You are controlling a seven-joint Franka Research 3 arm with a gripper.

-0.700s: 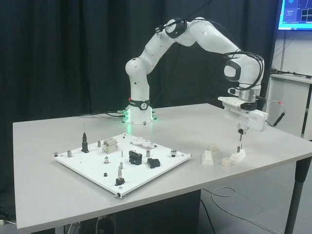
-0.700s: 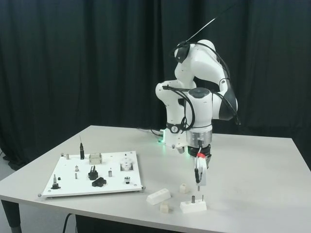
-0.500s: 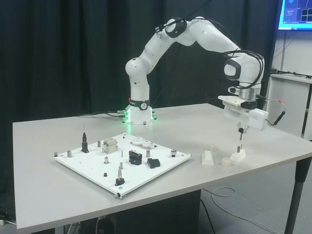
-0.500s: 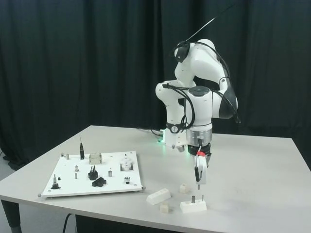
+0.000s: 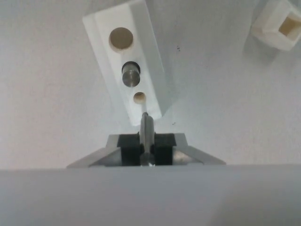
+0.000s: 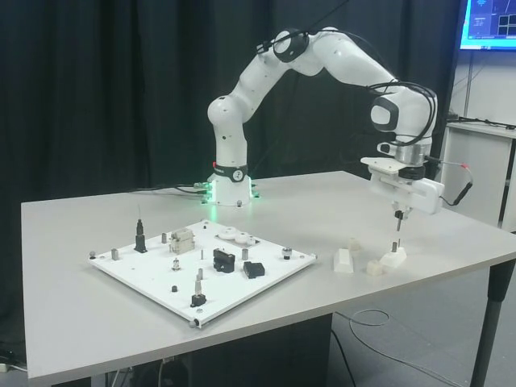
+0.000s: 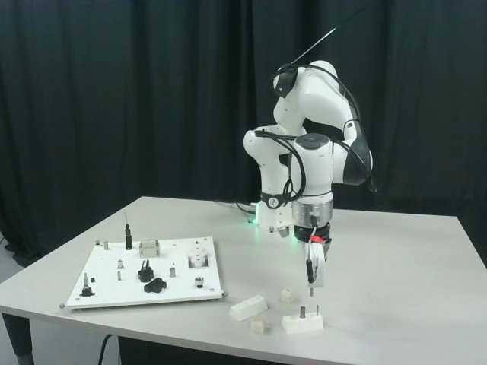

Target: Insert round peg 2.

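My gripper is shut on a thin grey round peg that hangs upright between the black pads. It hovers above a white holder block near the table's front edge. The peg tip is over the end of the block, beside its smallest empty hole. A thicker grey peg stands in the middle hole, and the largest hole is empty. In the room views the gripper holds the peg well above the block.
A white task board with several small fixtures lies on the far side of the table from the gripper. Three more white blocks sit near the holder. One with a square hole shows in the wrist view.
The gripper has risen a little with the thin peg in it, straight above the holder block. Nothing else moved.
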